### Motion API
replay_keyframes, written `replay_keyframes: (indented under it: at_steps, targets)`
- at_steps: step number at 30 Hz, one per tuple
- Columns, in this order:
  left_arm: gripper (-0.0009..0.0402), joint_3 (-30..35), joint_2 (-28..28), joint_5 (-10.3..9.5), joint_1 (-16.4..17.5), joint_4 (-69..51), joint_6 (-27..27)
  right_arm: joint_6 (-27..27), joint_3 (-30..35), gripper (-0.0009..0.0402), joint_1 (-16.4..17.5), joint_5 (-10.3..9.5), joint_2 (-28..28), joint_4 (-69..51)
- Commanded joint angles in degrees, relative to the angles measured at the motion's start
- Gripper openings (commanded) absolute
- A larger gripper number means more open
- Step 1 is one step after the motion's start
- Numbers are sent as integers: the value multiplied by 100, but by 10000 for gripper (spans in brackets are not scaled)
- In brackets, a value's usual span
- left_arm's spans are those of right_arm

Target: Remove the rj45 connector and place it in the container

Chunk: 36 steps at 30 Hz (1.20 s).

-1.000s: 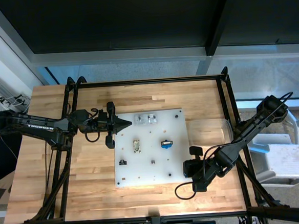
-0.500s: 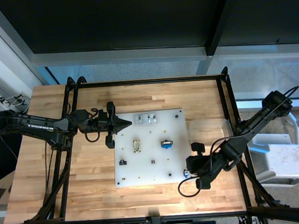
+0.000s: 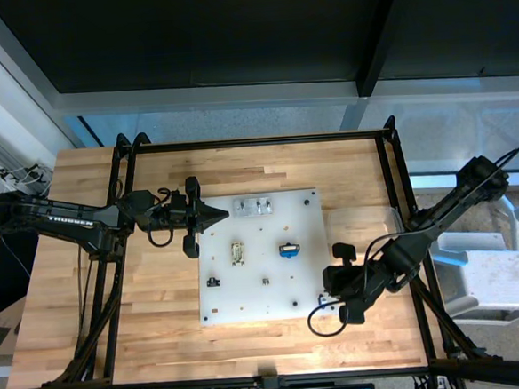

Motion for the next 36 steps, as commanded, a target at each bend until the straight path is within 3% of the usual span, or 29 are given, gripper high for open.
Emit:
replay_keyframes:
  at_steps: [1,12,17,24,29,36]
  targets:
    - [0,0,2,2,2,2,0,22,-22,0,-177,-4,-146,-232]
    - [0,0,2,2,2,2,0,4,-450,0,-1021,-59,-807,-1001]
    - [0,0,2,2,0,2,0,2,-1005,0,-1482,-343,-1366,-1040]
    - [0,0,2,2,0,2,0,9,-1600,0,-2022,-361,-2135,-1537]
    - [0,0,2,2,0,2,0,9,-1801,0,-2240,-365,-2522,-2138]
    - [0,0,2,2,0,2,0,24,-1871,0,-2262,-365,-2887,-2741]
